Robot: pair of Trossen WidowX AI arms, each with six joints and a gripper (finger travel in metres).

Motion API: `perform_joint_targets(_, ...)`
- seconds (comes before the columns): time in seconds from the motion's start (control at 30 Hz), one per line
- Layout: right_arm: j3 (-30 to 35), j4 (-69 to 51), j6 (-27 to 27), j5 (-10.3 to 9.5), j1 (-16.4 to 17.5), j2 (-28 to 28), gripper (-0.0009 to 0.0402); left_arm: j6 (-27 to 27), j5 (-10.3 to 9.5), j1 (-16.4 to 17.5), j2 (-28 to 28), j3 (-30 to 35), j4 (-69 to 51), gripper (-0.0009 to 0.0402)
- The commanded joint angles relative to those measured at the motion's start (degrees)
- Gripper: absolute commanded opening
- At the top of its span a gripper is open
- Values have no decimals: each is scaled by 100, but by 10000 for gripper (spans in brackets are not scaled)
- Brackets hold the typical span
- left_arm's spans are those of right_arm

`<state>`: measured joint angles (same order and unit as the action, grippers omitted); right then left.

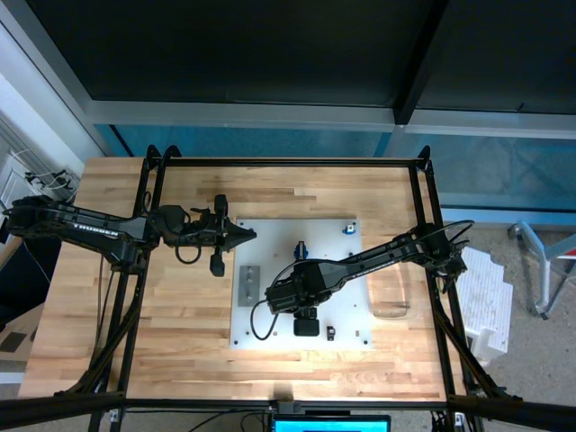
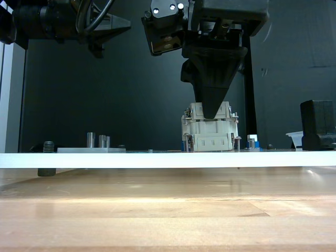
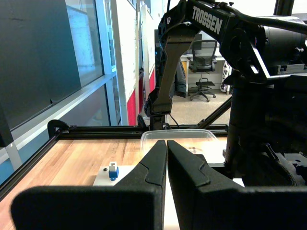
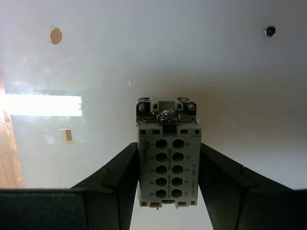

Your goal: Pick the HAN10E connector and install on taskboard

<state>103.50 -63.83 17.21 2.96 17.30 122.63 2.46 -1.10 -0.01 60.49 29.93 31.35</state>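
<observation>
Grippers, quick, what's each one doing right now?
Left gripper: shut, empty, raised at the taskboard's left edge.
Right gripper: shut on the HAN10E connector, over the taskboard.

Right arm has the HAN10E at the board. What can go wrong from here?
Right gripper clamps the HAN10E connector by its sides only; pressing into the taskboard could tilt or slip it. Letting go before it seats could leave it crooked. Left gripper, shut, hangs over the board's left edge.

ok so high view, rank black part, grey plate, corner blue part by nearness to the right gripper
1. black part, just right of the right gripper holding the connector.
2. grey plate, leftward.
3. blue part, far right corner of the board.
The left gripper hangs over its far left corner.
</observation>
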Motion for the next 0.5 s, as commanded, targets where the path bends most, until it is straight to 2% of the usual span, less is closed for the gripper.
perform_joint_targets(0.03, -2, 28, 13, 2, 9, -20, 136, 0, 2, 0, 0, 2, 2, 1)
perform_joint_targets(0.5, -2, 31, 26, 52, 9, -304, 312, 0, 2, 0, 0, 2, 0, 1)
